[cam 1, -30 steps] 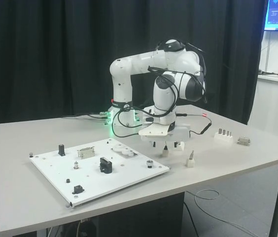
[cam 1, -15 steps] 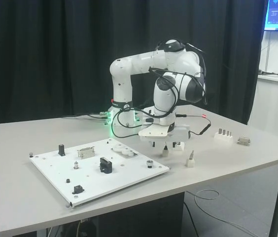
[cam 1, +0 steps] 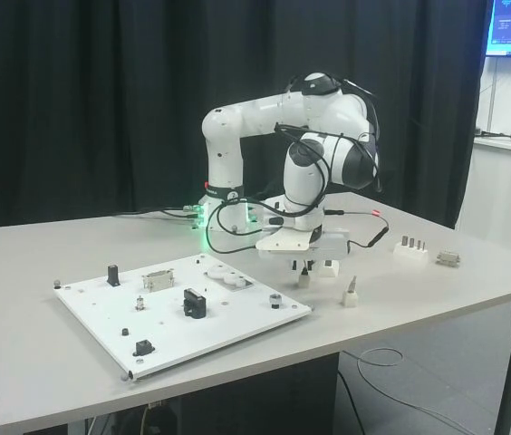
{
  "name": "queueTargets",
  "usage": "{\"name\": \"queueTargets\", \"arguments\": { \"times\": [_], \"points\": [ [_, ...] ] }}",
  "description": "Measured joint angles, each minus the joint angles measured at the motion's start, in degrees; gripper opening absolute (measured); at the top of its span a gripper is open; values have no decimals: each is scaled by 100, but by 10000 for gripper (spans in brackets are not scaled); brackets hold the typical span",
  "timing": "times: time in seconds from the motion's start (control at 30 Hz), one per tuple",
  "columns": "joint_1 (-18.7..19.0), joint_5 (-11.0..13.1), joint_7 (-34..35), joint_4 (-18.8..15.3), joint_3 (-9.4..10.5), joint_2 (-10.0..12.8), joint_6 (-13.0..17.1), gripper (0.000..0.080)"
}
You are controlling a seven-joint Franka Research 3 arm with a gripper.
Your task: Pick USB.
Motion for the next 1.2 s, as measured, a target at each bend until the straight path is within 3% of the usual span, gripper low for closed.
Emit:
{"name": "queueTargets", "arguments": {
  "times": [0.27,0.3,0.73,1.2],
  "points": [
    [15,76,8,0,32,-1,-47,324],
    [17,91,9,0,32,-1,-56,34],
    [64,186,14,22,-1,-42,-86,26],
    [175,149,14,23,-419,-54,-433,26]
  ]
}}
